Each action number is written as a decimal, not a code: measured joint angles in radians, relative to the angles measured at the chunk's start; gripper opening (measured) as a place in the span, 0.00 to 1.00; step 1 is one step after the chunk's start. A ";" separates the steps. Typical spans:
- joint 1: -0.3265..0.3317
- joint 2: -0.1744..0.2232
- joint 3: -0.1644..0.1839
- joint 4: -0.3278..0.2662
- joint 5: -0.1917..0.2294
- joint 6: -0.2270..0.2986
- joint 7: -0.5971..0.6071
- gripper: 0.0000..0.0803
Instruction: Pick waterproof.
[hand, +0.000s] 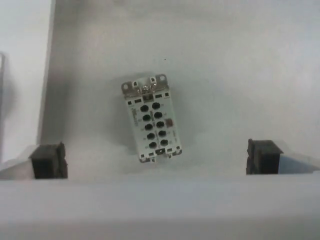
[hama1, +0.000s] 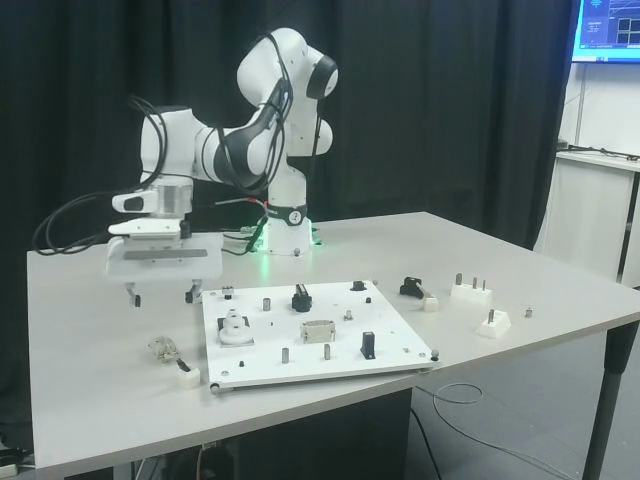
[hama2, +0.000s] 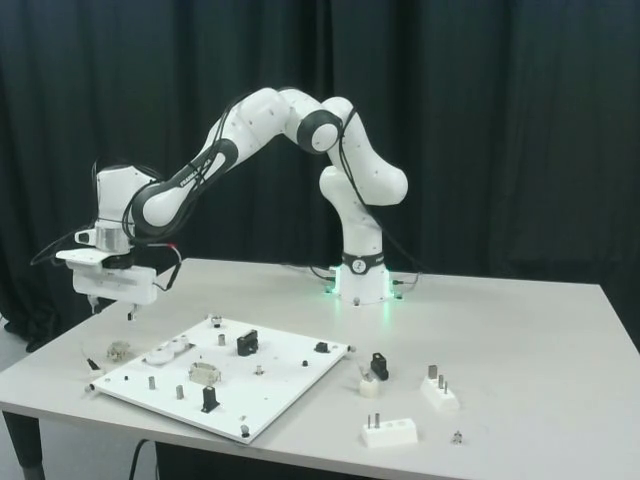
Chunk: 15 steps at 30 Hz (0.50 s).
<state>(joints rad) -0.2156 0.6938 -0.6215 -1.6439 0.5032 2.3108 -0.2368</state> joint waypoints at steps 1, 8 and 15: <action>0.000 0.003 0.000 0.001 0.000 0.001 -0.018 1.00; -0.002 0.033 0.001 0.013 0.002 0.002 -0.122 1.00; -0.015 0.068 0.010 0.033 0.014 0.002 -0.151 1.00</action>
